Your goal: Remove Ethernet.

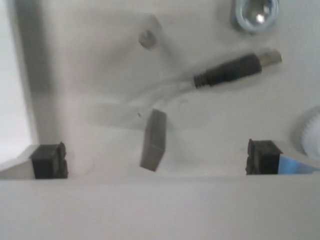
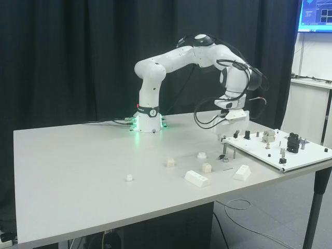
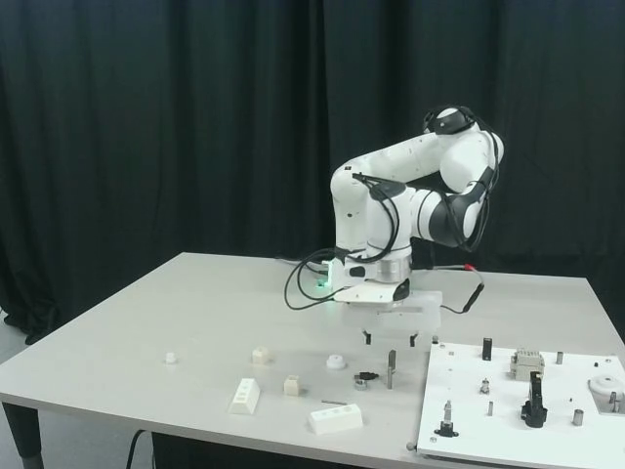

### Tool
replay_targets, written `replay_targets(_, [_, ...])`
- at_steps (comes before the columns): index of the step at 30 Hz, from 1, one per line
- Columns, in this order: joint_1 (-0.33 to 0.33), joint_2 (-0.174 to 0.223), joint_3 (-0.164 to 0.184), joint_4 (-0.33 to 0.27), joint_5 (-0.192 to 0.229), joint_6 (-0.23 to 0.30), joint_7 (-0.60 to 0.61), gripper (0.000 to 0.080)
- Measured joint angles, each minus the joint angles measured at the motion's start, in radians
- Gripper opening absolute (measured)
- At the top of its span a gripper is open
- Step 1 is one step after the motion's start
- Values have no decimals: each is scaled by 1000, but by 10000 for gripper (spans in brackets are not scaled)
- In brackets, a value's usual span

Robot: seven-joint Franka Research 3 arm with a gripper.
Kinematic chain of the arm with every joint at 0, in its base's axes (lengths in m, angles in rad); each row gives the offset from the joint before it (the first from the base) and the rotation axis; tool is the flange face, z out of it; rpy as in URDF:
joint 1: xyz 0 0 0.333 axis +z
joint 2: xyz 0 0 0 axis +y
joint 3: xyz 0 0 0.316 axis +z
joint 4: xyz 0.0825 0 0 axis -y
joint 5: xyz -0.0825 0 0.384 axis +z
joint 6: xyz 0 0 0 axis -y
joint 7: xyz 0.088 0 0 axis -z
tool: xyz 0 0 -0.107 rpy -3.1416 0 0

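**A:** Where was the arm?

**B:** It was bent over the worktop, with the wrist hanging low just off the near corner of the white board. A green light glowed at its base.

**A:** And the fingers?

**B:** They were spread wide apart and held nothing. In the wrist view both black tips showed, with bare surface and a grey post between them. The post stood free, touching neither tip.

**A:** Did you see the Ethernet plug?

**B:** I saw a black plug with a metal tip and a thin cable. It lay flat on the surface beyond the post, well clear of the fingers. Whether it was the Ethernet one, I could not tell. In the second room view a small black piece lay on the worktop just beside the post, left of the board's edge. That looked like the same plug.

**A:** Was anything near it?

**B:** A metal ring lay near the plug's tip, apart from it.

**A:** What else was on the worktop?

**B:** Several small white blocks were scattered toward the front edge, well apart from each other. The board carried a few black and grey fittings, too small to name.
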Motion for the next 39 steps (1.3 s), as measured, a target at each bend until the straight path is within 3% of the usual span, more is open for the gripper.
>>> replay_targets(8, [-11,0,-18,68,6,38,19,800])
replay_targets(20, [-76,1,-16,216,6,84,109,800])
replay_targets(32, [-164,26,0,385,0,97,262,800])
replay_targets(39, [-228,33,31,491,-6,98,228,800])
